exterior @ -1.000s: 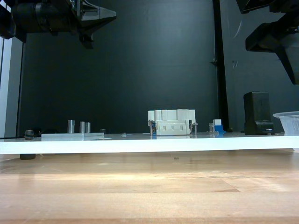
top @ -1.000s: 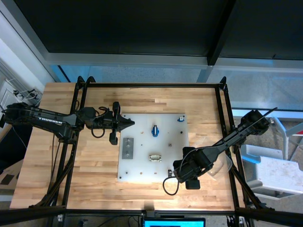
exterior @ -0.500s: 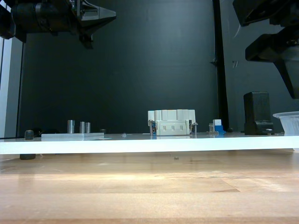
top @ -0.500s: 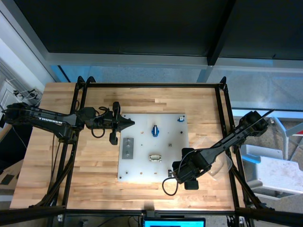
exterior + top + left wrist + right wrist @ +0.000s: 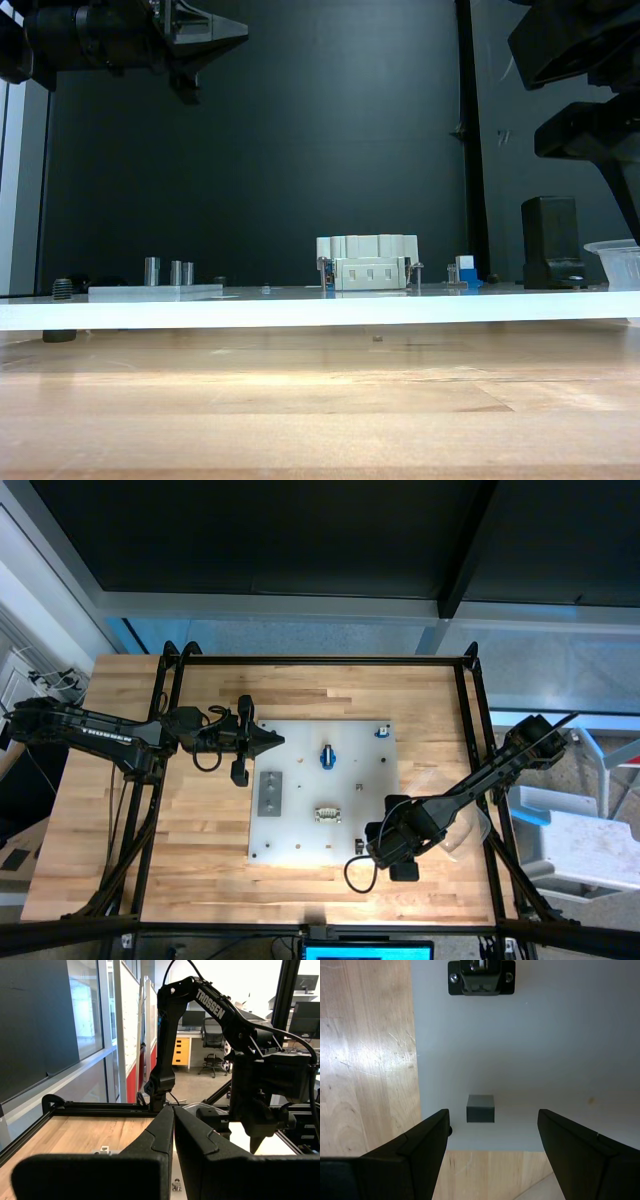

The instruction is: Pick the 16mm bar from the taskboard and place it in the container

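Observation:
The taskboard (image 5: 300, 830) is a white square plate in the middle of the table. My right gripper (image 5: 378, 846) hangs open over its near right corner. In the right wrist view a small grey square-topped piece, the 16mm bar (image 5: 480, 1108), stands on the white plate (image 5: 545, 1050) close to that corner. It lies between the spread fingers of the right gripper (image 5: 493, 1116) and below them, untouched. The clear container (image 5: 458, 830) sits on the wood just right of the board. My left gripper (image 5: 276, 740) is shut and empty, held high over the board's far left corner.
A black upright fitting (image 5: 480, 977) stands on the board beside the bar. Further fittings on the board are a grey block (image 5: 270, 792), a blue plug (image 5: 327, 756) and a white connector (image 5: 327, 813). A black frame borders the table.
The right gripper has sunk a little towards the board's near right corner. The left arm has not moved.

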`<state>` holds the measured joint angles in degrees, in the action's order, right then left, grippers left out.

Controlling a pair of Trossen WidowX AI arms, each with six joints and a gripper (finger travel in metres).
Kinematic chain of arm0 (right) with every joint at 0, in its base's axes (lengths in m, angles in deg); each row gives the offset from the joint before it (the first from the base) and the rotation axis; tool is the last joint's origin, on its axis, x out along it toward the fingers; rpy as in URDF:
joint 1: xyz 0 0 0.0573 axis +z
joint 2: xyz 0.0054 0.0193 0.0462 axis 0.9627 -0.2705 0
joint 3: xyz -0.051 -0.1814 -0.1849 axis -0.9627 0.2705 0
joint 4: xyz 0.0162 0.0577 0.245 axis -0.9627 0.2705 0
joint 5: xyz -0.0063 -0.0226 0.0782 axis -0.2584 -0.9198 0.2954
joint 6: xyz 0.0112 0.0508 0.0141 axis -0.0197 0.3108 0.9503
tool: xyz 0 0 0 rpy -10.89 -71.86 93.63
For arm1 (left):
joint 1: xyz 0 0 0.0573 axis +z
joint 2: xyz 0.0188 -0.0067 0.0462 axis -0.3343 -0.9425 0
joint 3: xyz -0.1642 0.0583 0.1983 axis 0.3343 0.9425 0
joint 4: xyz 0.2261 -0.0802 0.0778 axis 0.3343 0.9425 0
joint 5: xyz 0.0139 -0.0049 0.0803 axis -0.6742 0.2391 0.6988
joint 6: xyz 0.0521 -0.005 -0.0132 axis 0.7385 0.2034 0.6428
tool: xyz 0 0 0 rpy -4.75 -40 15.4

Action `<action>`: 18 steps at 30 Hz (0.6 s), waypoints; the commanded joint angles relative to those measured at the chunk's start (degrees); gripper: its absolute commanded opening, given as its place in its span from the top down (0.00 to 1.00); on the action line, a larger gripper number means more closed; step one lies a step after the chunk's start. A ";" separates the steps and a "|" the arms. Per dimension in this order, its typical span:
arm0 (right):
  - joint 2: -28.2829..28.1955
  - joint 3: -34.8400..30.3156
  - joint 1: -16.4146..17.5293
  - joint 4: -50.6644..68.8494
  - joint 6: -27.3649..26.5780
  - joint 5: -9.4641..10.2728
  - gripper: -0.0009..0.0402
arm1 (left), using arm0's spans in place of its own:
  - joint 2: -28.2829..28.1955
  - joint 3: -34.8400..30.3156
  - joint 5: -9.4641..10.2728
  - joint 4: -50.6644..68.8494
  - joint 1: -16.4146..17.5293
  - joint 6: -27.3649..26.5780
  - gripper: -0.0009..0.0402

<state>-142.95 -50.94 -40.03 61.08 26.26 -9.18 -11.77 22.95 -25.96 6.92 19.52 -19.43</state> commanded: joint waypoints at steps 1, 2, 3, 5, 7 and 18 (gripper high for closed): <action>-1.16 -0.04 0.26 -0.76 -0.26 -0.17 0.39 | -0.02 0.00 -0.02 0.00 0.02 0.00 0.98; -1.44 -0.04 0.31 -0.81 -0.24 -0.20 0.40 | -0.02 0.00 -0.02 0.00 0.02 0.00 0.98; -1.51 -0.02 0.35 -0.85 -0.26 -0.17 0.40 | -0.02 0.00 -0.02 0.00 0.00 0.00 0.98; -1.62 0.00 0.37 -0.90 -0.31 -0.20 0.39 | -0.02 0.00 -0.02 0.00 0.02 0.00 0.98; -1.62 0.00 0.39 -0.92 -0.68 -0.20 0.40 | -0.02 0.00 -0.02 0.00 0.00 0.00 0.98; -2.80 0.28 0.59 -2.05 -0.79 -0.20 0.40 | -0.02 0.00 -0.02 0.00 0.00 0.00 0.98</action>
<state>-145.68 -50.63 -39.44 59.09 25.54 -9.38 -11.77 22.97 -25.96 6.92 19.52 -19.43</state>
